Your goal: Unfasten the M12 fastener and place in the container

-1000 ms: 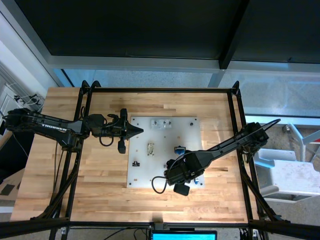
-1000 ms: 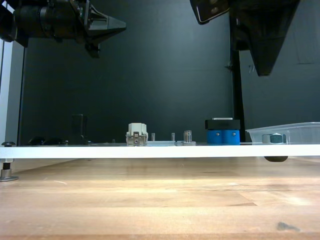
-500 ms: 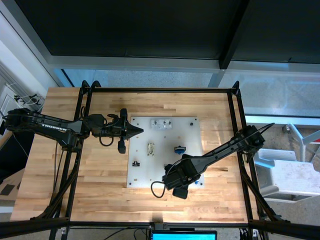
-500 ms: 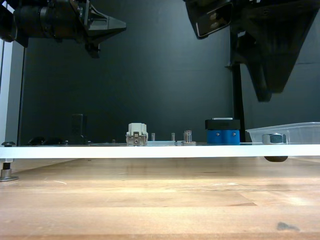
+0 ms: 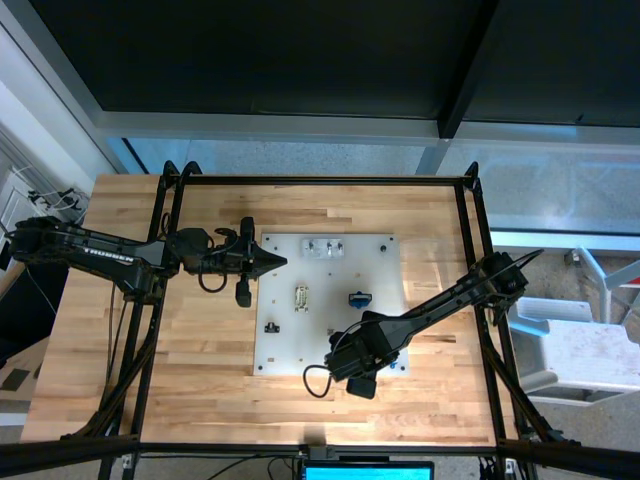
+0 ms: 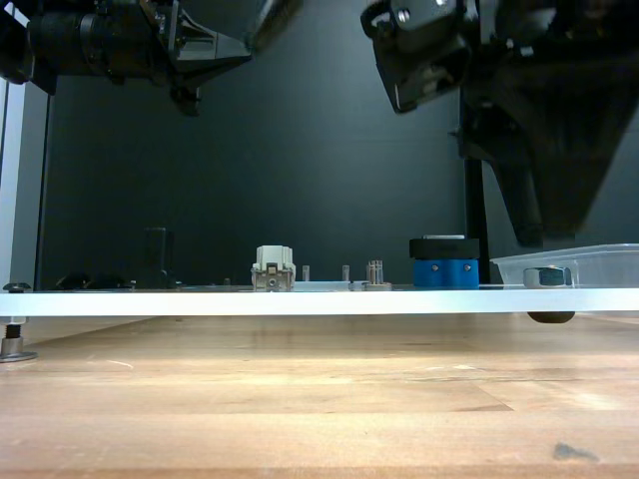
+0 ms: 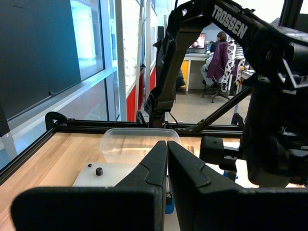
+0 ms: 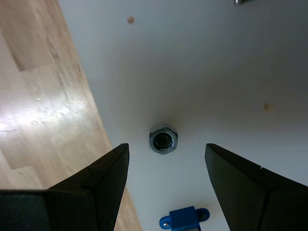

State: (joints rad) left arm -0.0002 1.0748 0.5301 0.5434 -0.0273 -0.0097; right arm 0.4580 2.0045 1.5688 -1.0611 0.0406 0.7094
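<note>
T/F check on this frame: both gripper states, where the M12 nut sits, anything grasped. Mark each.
1. The right gripper is open, poised over the M12 nut. True.
2. The nut lies inside the container. False: the right wrist view shows it on its stud on the white board, not in the container.
3. The left gripper is shut, parked high by the board's far left edge. True.
4. The right gripper grips the blue part. False: it holds nothing; the blue part lies apart on the board.

Black arms (image 5: 100,255), white TROSSEN lettering (image 7: 233,21), looped cables (image 5: 315,378); left gripper (image 7: 167,144), right gripper (image 8: 167,147): black wedge fingers (image 8: 96,183).
</note>
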